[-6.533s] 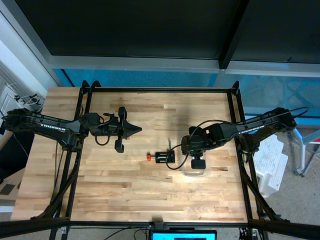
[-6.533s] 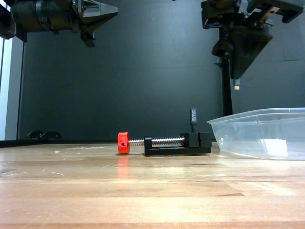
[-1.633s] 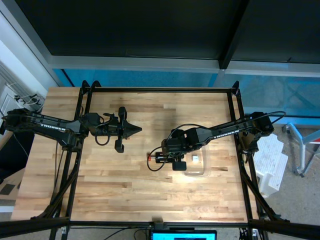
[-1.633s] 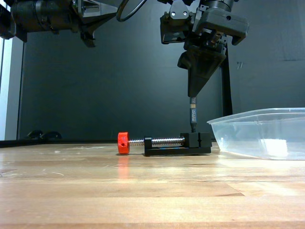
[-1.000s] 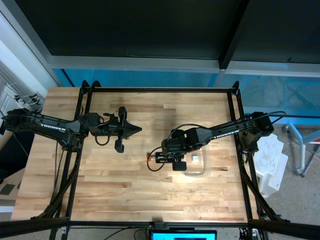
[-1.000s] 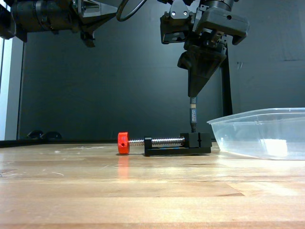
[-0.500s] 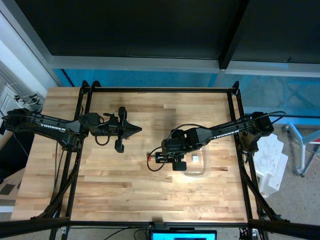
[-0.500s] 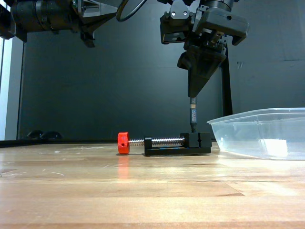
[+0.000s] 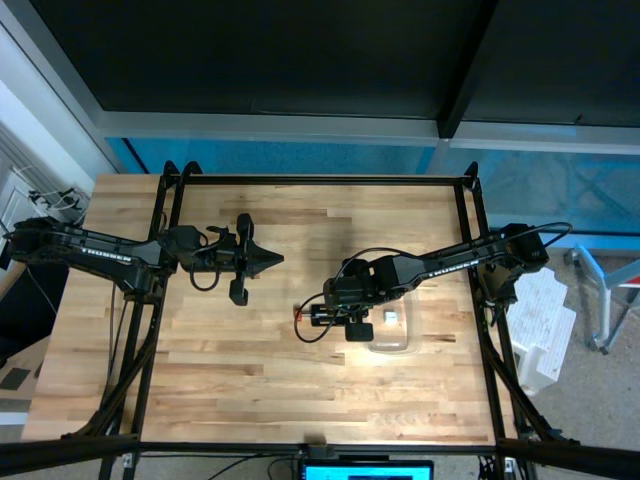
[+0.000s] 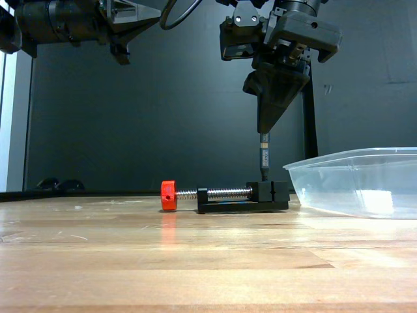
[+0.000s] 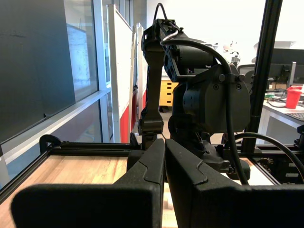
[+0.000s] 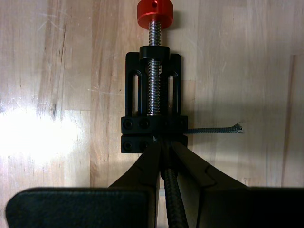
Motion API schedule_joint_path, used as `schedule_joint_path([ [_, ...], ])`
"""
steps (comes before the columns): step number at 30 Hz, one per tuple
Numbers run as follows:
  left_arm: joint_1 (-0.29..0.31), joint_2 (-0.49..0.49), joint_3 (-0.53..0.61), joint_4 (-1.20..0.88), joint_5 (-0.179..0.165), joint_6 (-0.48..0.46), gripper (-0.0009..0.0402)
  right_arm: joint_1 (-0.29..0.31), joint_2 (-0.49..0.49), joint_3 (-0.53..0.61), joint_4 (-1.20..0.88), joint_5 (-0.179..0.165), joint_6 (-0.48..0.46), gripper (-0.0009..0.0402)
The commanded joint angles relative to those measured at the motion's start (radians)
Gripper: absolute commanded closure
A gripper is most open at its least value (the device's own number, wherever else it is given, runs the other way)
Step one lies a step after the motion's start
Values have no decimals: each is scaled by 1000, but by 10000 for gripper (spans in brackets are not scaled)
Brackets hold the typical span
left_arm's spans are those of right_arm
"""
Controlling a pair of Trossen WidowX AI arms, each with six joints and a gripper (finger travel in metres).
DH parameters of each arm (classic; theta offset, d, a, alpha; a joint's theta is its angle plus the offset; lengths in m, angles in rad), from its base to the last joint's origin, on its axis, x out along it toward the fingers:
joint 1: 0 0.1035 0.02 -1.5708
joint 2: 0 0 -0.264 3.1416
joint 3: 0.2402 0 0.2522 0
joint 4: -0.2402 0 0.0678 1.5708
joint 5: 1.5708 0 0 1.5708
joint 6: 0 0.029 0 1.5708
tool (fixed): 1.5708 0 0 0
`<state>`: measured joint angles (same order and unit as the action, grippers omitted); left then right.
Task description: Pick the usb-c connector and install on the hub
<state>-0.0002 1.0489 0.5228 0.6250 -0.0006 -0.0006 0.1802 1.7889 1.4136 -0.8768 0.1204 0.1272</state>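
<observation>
The right gripper (image 10: 264, 132) hangs straight above the hub (image 10: 242, 195) near the middle of the table (image 9: 200, 380), fingers pinched on the top of the usb-c connector (image 10: 264, 158). The connector stands upright with its lower end at the hub's block end, so the seating push looks to be straight down. The left gripper (image 9: 268, 260) hovers well apart over the table's left half, closed and empty.

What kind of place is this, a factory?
Probably a robotics lab: wooden bench in a black frame, office desks behind. Left gripper hangs high, shut; right gripper shut on the usb-c connector above the hub.
</observation>
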Motion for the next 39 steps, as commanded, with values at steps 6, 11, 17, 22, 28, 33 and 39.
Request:
schedule_joint_path([
  [6,0,0,0,0,0,0,393,-2,3,-17,22,-11,-2,393],
  [11,0,0,0,0,0,0,393,-2,3,-17,17,-17,-1,393],
  [17,0,0,0,0,0,0,393,-2,3,-17,9,-17,-1,393],
  [22,0,0,0,0,0,0,393,-2,2,-17,8,-18,-3,393],
  [28,0,0,0,0,0,0,393,0,2,-17,8,-19,-5,393],
  [33,0,0,0,0,0,0,393,3,2,-17,9,-19,-4,393],
  [39,0,0,0,0,0,0,393,6,1,-16,13,-19,-4,393],
])
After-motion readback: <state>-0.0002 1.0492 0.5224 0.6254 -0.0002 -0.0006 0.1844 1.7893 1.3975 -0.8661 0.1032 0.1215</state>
